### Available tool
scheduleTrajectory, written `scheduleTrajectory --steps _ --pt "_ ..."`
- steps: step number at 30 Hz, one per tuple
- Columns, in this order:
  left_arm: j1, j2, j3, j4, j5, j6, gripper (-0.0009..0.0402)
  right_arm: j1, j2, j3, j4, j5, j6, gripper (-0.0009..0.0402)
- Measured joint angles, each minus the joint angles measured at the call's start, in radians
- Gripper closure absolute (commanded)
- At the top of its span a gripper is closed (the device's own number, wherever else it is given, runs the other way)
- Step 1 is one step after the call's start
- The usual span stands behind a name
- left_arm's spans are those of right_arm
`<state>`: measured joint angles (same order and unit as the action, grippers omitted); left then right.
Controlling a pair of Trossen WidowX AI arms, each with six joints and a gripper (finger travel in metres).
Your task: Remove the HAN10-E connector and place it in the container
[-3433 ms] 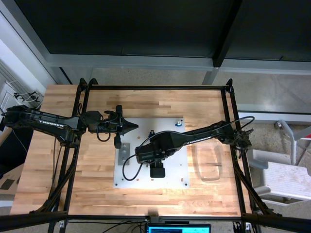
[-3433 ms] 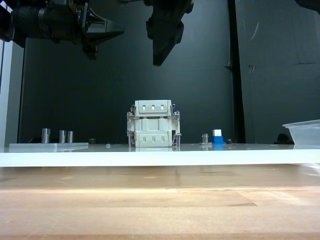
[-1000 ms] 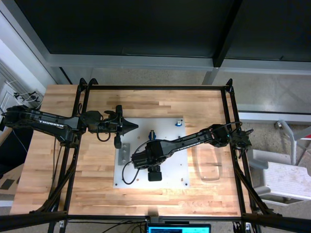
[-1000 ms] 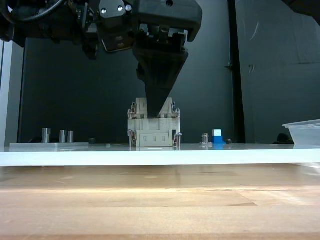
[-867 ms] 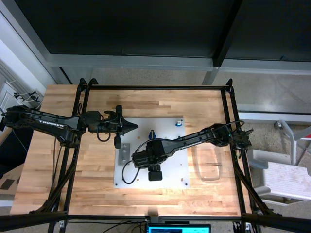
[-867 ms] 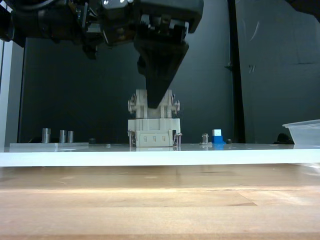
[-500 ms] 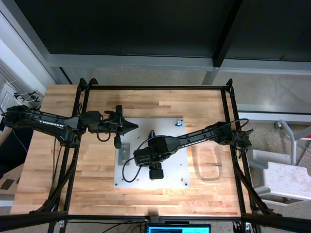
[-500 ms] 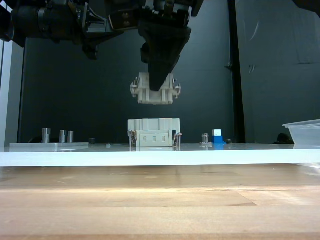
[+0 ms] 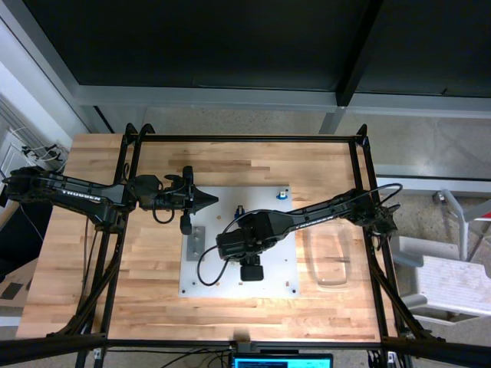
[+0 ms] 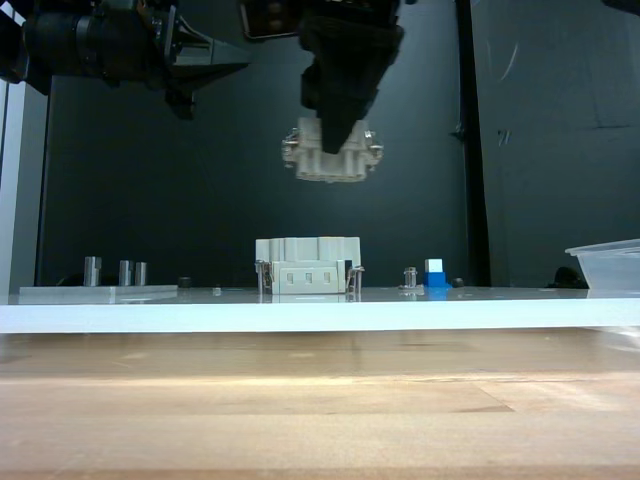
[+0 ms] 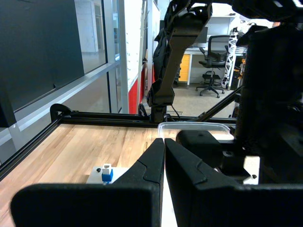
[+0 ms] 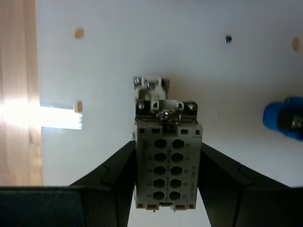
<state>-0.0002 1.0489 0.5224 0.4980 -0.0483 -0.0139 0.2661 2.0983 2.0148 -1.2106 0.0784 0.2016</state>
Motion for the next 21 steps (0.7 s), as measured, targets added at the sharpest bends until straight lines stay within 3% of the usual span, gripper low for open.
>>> scheduleTrajectory --steps 21 --pt "0.0 0.0 0.0 0.0 0.0 0.0 0.0393 0.019 -0.392 -0.583 0.163 0.001 0.156 0.0343"
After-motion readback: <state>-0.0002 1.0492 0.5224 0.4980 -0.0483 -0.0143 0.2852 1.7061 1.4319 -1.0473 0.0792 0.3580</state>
